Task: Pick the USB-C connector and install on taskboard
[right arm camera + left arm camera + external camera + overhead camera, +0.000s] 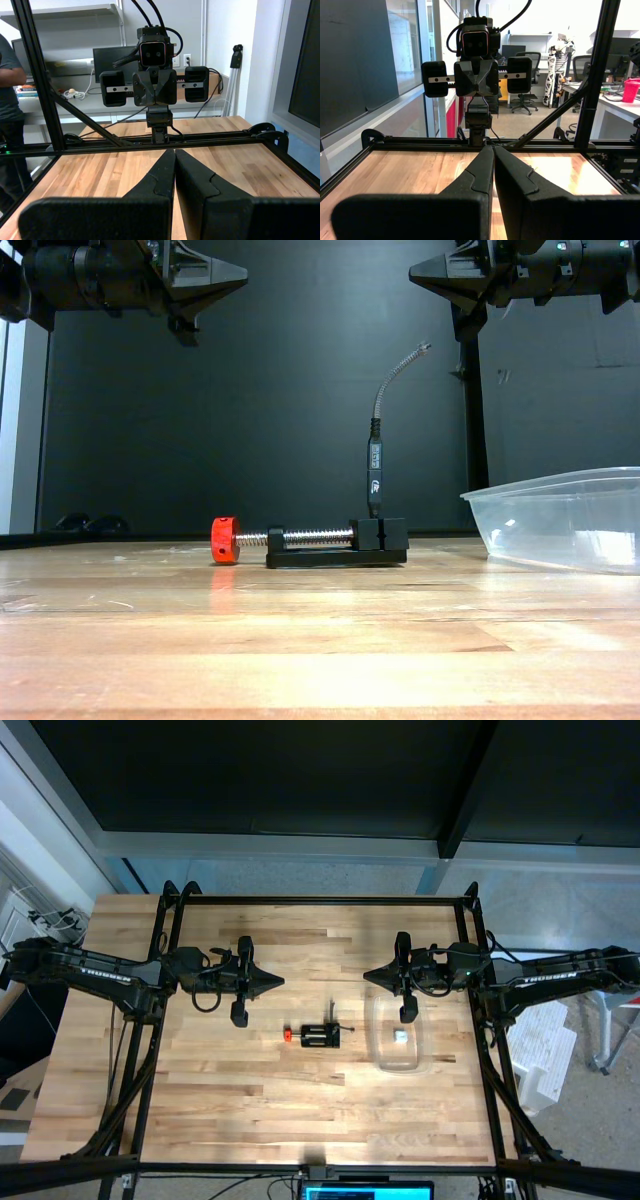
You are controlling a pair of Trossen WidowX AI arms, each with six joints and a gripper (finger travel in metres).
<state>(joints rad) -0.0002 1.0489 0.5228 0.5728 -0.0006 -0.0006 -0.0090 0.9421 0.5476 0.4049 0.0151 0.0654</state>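
Wood-plank table [200, 1080] fills the middle of the high view and runs closest to the lens in the low view. A black metal frame [320, 901] borders it.

Both arms reach inward from the left and right edges of the high view and hang well above the wood, seemingly parked clear of the work. The left gripper [279, 982] sits left of centre and points toward the middle. Its own camera shows the two fingers [480, 170] pressed together with nothing between them. The right gripper [367, 976] mirrors it right of centre, with fingers [161, 172] likewise closed and empty. Neither is near any object.

A clear plastic tray [560, 530] rests on the table at the right of the low view, below the right gripper. It probably serves as the bin for loose parts.

Next in size is the black block [318, 1036], lying flat near the centre of the table, well apart from both grippers. A threaded rod carries its red knob [287, 1034] out to the left.

Standing upright from the block's right end is the plug [373, 475], with a short braided cable stub curving up and to the right. It looks already seated in its socket, which would explain the withdrawn arms, so the task appears finished or nearly so.

Smallest is a white square piece [400, 1035] lying inside the tray.
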